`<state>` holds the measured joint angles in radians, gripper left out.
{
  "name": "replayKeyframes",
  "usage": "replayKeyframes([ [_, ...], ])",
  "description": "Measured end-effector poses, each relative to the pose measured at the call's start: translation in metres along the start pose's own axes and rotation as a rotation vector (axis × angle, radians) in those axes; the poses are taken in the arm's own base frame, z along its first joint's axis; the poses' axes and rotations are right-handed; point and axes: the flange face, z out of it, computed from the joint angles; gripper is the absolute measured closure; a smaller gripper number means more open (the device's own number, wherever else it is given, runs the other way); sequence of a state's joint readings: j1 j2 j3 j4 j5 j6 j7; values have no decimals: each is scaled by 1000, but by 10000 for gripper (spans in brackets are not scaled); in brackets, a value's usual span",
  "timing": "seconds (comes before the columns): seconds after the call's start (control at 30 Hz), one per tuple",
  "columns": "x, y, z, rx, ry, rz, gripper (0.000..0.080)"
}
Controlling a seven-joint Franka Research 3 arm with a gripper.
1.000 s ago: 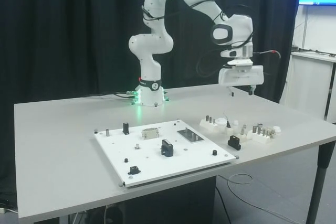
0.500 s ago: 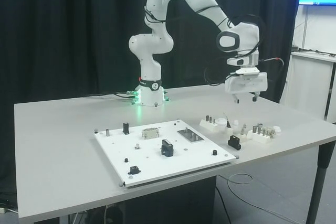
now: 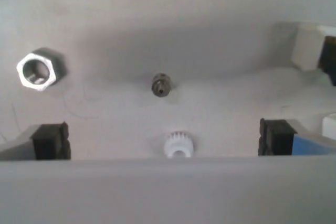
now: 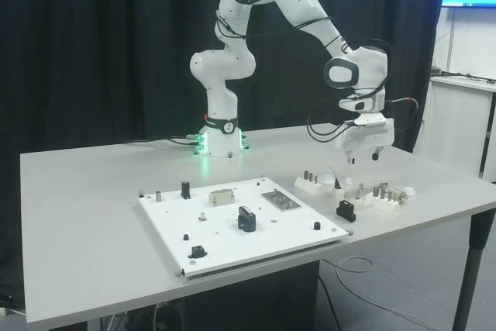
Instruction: Pick BNC.
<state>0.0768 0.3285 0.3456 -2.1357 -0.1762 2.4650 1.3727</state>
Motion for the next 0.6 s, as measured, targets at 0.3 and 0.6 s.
replayKeyframes([
  [0.3,-12,-1,18,-24,-21,-30,3],
  [0.6,-14,-2,32,-15,-27,-32,3],
])
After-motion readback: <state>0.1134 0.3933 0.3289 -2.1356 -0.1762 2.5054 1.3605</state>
